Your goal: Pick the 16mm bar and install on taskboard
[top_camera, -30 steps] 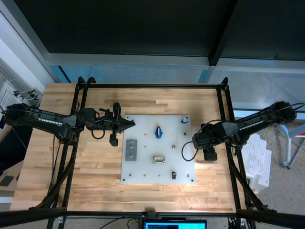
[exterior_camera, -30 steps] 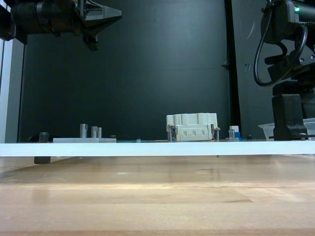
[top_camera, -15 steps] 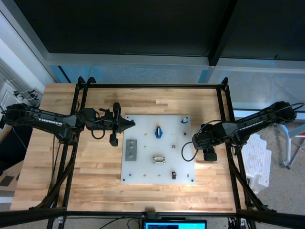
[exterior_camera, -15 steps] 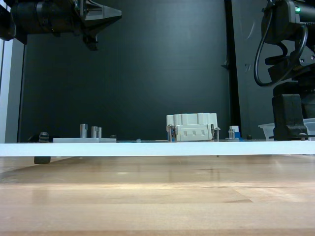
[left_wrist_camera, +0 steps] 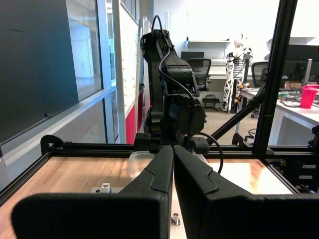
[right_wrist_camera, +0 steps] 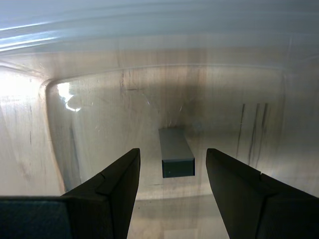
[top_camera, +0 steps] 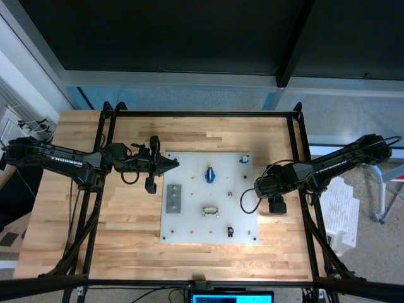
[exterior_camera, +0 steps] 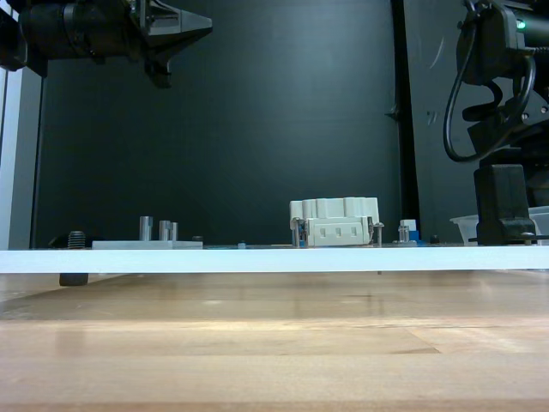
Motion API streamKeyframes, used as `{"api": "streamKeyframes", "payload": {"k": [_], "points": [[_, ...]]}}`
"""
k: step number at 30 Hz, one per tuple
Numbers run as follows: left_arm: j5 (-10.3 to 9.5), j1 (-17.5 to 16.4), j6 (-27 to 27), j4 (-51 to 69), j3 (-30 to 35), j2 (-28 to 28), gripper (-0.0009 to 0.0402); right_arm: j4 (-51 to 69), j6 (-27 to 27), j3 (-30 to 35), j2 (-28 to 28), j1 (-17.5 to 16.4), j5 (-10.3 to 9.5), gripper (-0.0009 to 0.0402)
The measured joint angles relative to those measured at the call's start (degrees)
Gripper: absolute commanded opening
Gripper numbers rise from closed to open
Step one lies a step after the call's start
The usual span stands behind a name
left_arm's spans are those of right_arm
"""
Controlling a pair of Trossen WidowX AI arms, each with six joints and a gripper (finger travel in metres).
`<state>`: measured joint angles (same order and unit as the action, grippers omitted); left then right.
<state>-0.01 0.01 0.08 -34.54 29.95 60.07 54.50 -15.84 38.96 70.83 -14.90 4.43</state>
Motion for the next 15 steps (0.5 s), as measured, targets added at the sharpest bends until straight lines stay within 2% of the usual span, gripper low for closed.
{"api": "streamKeyframes", "payload": {"k": [15], "points": [[-0.02, 0.0, 0.0, 0.0, 0.0, 0.0, 0.0, -0.2, -0.1, 0.0, 0.0, 0.0, 0.04, 0.0094]]}}
